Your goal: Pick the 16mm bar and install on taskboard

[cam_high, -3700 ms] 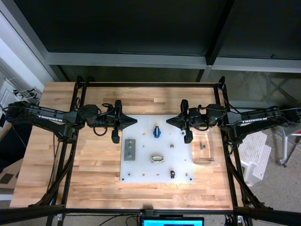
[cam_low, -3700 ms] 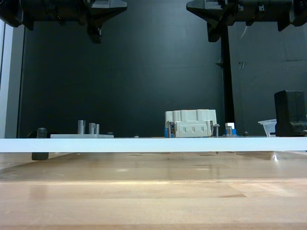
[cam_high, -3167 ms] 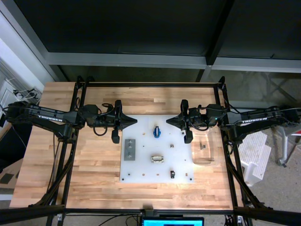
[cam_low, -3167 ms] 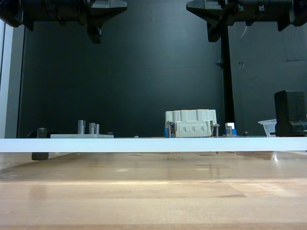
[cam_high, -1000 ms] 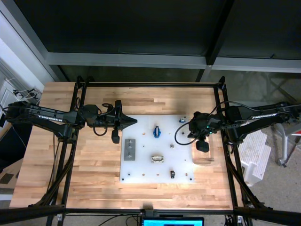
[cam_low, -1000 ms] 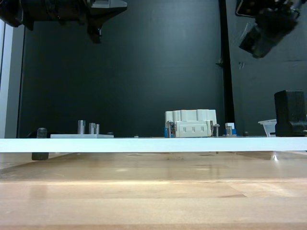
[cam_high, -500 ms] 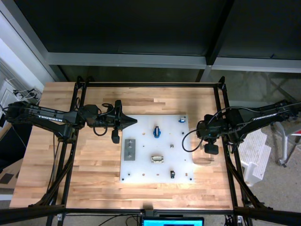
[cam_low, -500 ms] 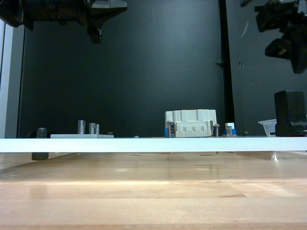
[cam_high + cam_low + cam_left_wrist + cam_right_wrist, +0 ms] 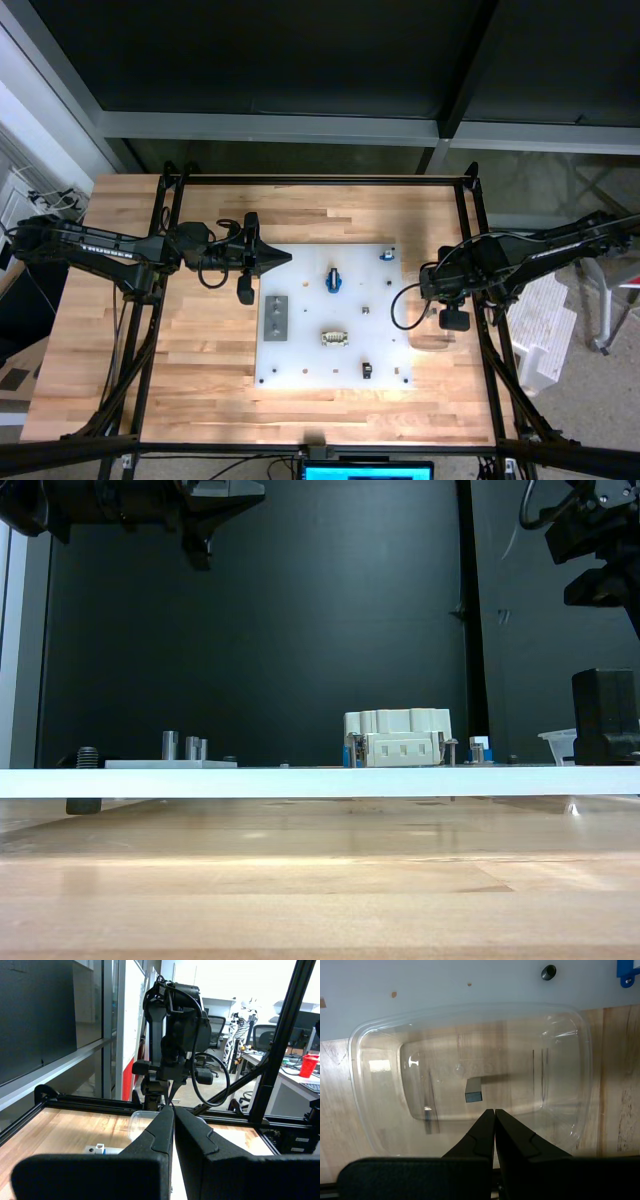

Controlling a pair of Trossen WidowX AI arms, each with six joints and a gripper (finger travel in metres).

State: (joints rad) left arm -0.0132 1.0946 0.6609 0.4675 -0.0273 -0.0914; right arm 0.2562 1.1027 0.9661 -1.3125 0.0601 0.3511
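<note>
The 16mm bar (image 9: 474, 1089) is a short grey block lying free on the floor of a clear plastic tray (image 9: 365, 1110), clear of the white taskboard (image 9: 300, 365). My right gripper (image 9: 494, 1111) points straight down over this tray, well above the bar, its fingers shut with nothing between them. From above it shows at the board's right edge (image 9: 447, 298). My left gripper (image 9: 173, 1108) is shut and empty, held level and high over the board's far left corner (image 9: 281, 258), pointing right.
On the board are a grey plate with pegs (image 9: 275, 318), a blue fitting (image 9: 333, 280), a beige connector (image 9: 335, 340) and a small black part (image 9: 367, 371). A black frame surrounds the wooden table. The tray (image 9: 430, 346) lies just right of the board.
My right arm has swung from the board's right part out over the tray and tipped its gripper downward. The bar has stayed in the tray, and the left arm has not moved.
</note>
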